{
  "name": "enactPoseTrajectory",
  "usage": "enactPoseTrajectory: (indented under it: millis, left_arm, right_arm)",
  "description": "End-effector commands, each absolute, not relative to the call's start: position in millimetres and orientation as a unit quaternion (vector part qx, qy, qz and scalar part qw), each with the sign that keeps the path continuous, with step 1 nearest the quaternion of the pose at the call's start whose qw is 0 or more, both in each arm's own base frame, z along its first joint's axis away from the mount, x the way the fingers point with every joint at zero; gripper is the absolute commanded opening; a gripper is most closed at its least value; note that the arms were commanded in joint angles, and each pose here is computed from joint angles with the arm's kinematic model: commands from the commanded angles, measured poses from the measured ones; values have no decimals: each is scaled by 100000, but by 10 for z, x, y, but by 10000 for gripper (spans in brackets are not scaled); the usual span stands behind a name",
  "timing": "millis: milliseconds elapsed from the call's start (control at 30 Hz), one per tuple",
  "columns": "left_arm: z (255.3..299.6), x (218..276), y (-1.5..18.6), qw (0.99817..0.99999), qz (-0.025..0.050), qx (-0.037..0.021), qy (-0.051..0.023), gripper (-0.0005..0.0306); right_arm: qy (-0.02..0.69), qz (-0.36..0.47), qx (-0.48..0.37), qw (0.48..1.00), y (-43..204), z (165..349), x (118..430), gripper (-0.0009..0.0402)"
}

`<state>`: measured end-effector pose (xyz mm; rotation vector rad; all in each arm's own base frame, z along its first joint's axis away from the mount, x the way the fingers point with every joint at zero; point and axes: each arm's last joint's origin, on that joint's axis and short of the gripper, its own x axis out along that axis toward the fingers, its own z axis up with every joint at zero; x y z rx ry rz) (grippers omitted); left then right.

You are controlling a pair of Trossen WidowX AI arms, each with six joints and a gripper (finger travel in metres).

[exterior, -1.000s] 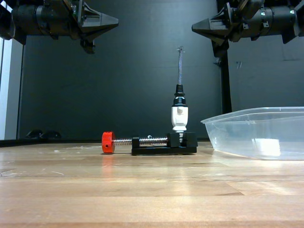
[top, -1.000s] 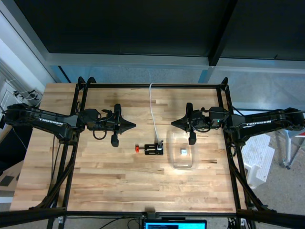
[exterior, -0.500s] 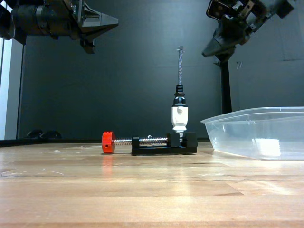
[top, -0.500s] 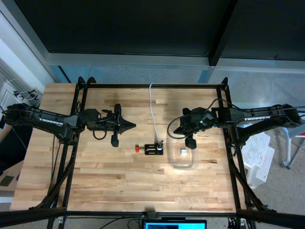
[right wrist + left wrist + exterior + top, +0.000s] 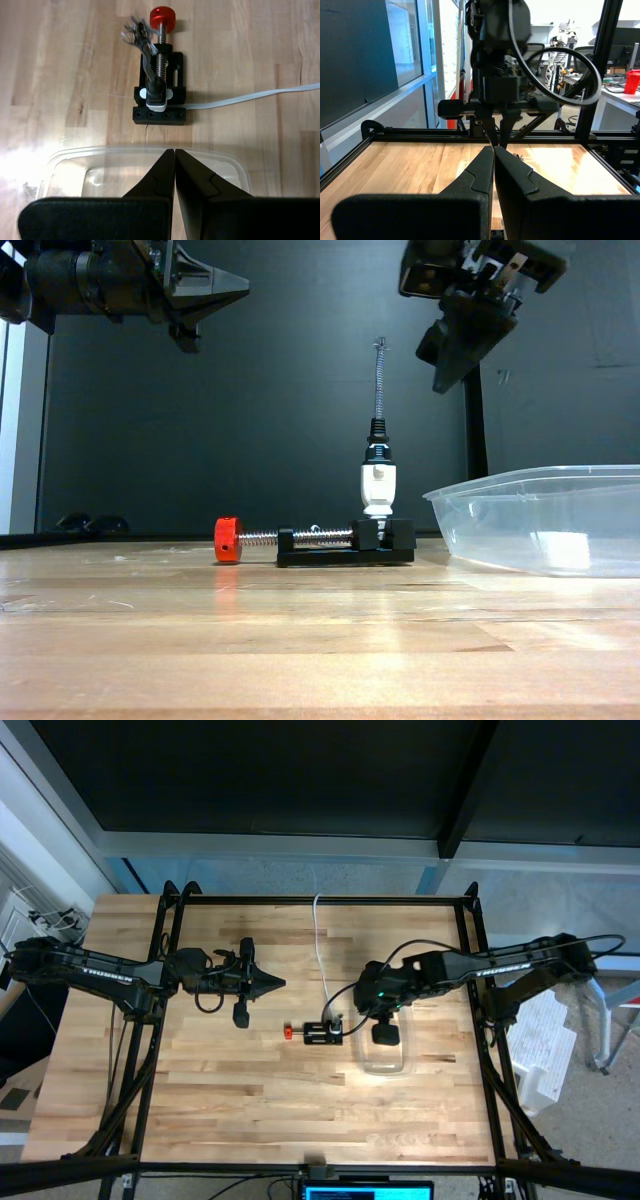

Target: Remove the power plug from the receptacle and place in the container

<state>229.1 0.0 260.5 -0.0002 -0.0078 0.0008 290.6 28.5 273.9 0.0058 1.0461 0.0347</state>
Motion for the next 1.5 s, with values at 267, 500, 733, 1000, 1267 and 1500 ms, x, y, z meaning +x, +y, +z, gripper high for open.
enactPoseTrajectory:
  millis: [267, 500, 733, 1000, 1267, 1500]
  left_arm:
    - [2605, 2292, 0, 99999, 38, -10, -391, 0]
    - [2605, 2292, 0, 99999, 19, -10, -410, 0]
    - [2605, 2292, 1, 99999, 38, -10, -410, 0]
    - [2604, 2292, 1, 99999, 38, -10, -372, 0]
    - [2605, 2292, 1, 99999, 38, -10, -391, 0]
    - [2605, 2292, 1, 99999, 57, -10, -391, 0]
  right_arm:
    - [52882, 169, 887, 84869, 387, 2747, 3235, 135]
    - [54604, -958, 548, 83769, 406, 2699, 3366, 231]
    - [55652, -847, 385, 83078, 452, 2610, 3417, 249]
    - [56004, -1827, -877, 82822, 515, 2511, 3487, 249]
    - [56203, -1730, -1030, 82687, 547, 2443, 3626, 249]
    - [56883, -2088, -1387, 82208, 555, 2361, 3699, 244]
